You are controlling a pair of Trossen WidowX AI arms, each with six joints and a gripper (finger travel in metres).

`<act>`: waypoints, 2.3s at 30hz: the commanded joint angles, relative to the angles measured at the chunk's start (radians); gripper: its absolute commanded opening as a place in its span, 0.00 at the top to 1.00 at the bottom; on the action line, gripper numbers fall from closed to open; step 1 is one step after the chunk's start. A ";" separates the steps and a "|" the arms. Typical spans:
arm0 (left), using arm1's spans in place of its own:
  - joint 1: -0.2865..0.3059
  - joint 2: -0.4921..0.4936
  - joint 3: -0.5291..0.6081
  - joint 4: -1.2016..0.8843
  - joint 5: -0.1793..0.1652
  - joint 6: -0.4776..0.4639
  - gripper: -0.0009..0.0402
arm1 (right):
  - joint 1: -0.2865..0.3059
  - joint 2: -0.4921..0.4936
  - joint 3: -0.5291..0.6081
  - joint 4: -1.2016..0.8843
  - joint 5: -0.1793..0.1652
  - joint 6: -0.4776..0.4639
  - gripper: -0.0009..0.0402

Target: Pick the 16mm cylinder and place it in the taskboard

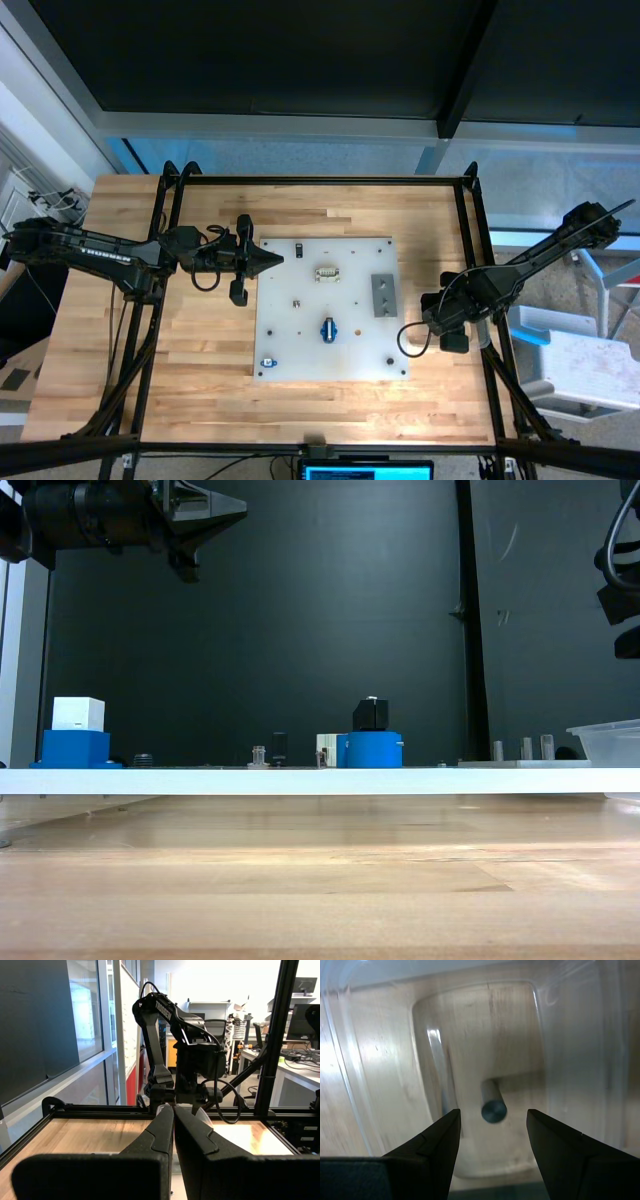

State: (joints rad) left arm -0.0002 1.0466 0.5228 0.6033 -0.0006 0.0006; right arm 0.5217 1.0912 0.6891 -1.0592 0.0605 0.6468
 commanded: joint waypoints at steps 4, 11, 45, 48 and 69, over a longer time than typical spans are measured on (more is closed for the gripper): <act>0.000 0.000 0.000 0.000 0.000 0.000 0.98 | 0.002 0.000 -0.029 0.024 0.004 0.012 0.53; 0.000 0.000 0.000 0.000 0.000 0.000 0.98 | 0.003 0.000 -0.064 0.072 0.018 0.027 0.53; 0.000 0.000 0.000 0.000 0.000 0.000 0.98 | 0.003 0.000 -0.135 0.156 0.018 0.025 0.67; 0.000 0.000 0.000 0.000 0.001 0.000 0.98 | 0.003 0.000 -0.135 0.157 0.018 0.026 0.69; 0.000 0.000 0.000 0.000 0.001 0.000 0.98 | 0.002 0.000 -0.131 0.160 0.017 0.026 0.89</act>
State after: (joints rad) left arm -0.0002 1.0466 0.5228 0.6033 -0.0002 0.0006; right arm 0.5240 1.0912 0.5571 -0.9001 0.0776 0.6724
